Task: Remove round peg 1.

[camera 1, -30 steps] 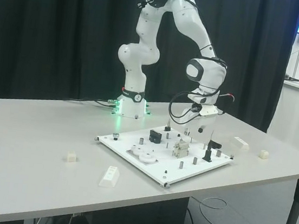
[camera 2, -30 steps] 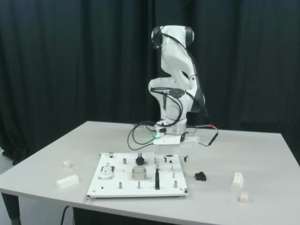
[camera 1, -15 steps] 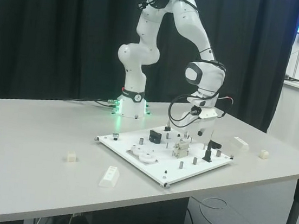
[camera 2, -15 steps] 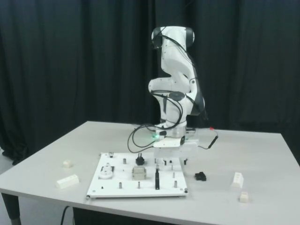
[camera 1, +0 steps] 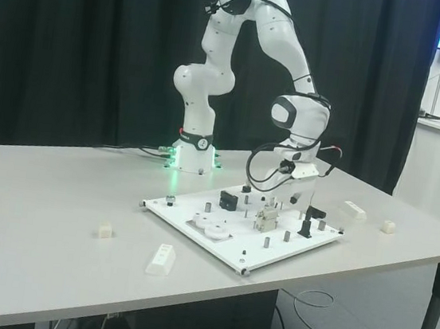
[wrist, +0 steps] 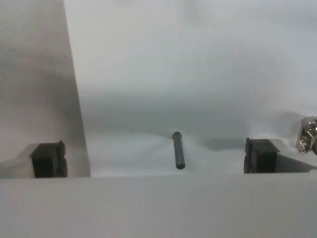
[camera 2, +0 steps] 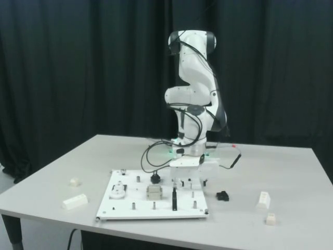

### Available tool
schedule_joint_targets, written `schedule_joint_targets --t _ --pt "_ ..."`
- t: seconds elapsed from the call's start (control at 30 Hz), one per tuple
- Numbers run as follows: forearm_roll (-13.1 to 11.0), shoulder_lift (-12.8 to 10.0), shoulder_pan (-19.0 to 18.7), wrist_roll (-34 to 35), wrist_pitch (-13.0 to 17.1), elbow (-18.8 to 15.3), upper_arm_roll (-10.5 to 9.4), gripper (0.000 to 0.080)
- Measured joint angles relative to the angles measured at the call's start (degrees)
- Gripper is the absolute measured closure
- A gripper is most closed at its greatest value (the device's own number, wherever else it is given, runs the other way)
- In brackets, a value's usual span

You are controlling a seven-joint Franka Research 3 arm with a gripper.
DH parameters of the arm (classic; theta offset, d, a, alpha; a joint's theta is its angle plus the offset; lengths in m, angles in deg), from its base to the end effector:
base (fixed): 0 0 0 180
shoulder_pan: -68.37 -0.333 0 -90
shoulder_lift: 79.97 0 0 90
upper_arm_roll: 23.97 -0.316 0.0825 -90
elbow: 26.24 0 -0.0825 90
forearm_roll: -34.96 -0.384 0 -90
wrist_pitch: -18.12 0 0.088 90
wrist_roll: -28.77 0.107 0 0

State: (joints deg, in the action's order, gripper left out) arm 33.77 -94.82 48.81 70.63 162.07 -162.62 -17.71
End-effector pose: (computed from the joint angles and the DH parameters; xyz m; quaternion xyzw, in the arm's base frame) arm 0.4791 0.1112 0.2039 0.9652 -0.2538 -0.0516 0.0365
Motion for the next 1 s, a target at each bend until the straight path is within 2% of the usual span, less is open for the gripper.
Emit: schedule_joint_targets --t 0.17,0.2,0.47,0.5,0.7,0.73,0.9,0.93,1.0 --pt "0.0 -0.4 0.2 -0.6 0.4 0.0 0.0 0.0003" --pt "0.0 -0.5 0.2 -0.7 0.5 0.0 0.0 0.013" --pt "0.0 -0.8 0.5 -0.7 0.8 0.0 0.03 0.013" --pt "0.0 -0.8 0.5 -0.7 0.9 0.0 0.03 0.0448" --pt "0.0 -1.0 0.6 -0.7 1.0 0.0 0.07 0.0448" --pt "0.0 -1.1 0.6 -0.7 1.1 0.0 0.19 0.0674" --pt "0.0 -1.1 0.9 -0.7 1.2 0.0 0.3 0.0674" --pt "0.0 -1.1 0.9 -0.7 1.2 0.0 0.3 0.077" --pt "0.0 -1.1 0.9 -0.7 1.2 0.0 0.29 0.077"
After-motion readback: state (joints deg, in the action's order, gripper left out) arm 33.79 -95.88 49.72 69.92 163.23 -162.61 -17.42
